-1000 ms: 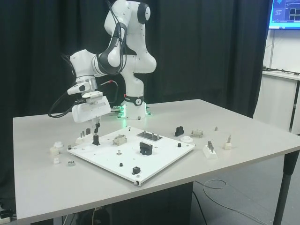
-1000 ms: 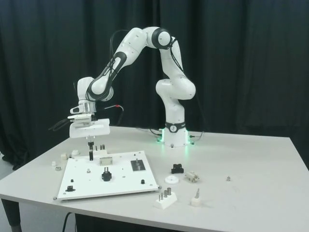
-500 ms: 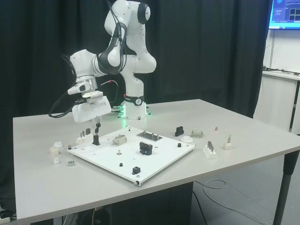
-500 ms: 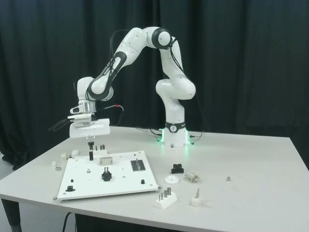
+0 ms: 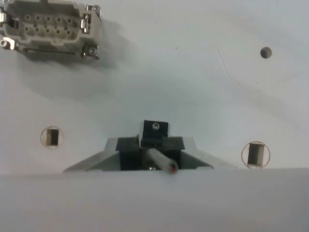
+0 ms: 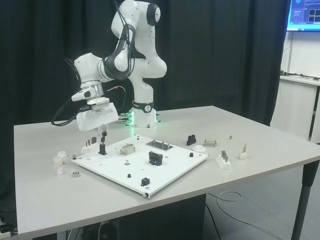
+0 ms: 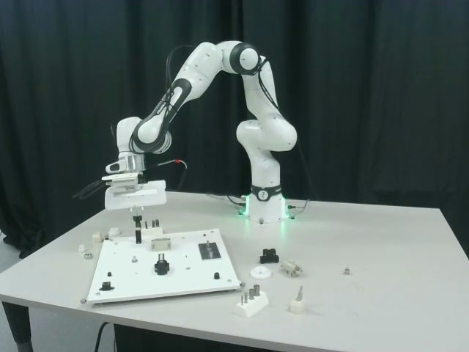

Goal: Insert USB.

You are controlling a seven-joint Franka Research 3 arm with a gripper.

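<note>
Nearest the first room camera: white board [image 6: 170, 172] flat on the grey table [image 6: 250, 165], with a small black block [image 6: 145, 181] by its front corner and a larger black block [image 6: 155, 159] near its middle. Farther back on the board: grey multi-pin connector [image 6: 128, 148], seen from above in the wrist view [image 5: 50, 29]. Beside it, toward the board's edge: upright black post [image 6: 102, 149].

Directly above that post: gripper [image 6: 103, 131], pointing straight down. Pinches the USB plug [image 5: 154, 133] between both fingers [image 5: 126, 153], black pads pressed on its sides. Holds the plug [image 6: 103, 135] just above the post; impossible to tell whether touching.

Beyond: white arm [image 6: 117, 60] bending back to its base [image 6: 140, 112], lit green, before a black curtain [image 6: 225, 50].
</note>
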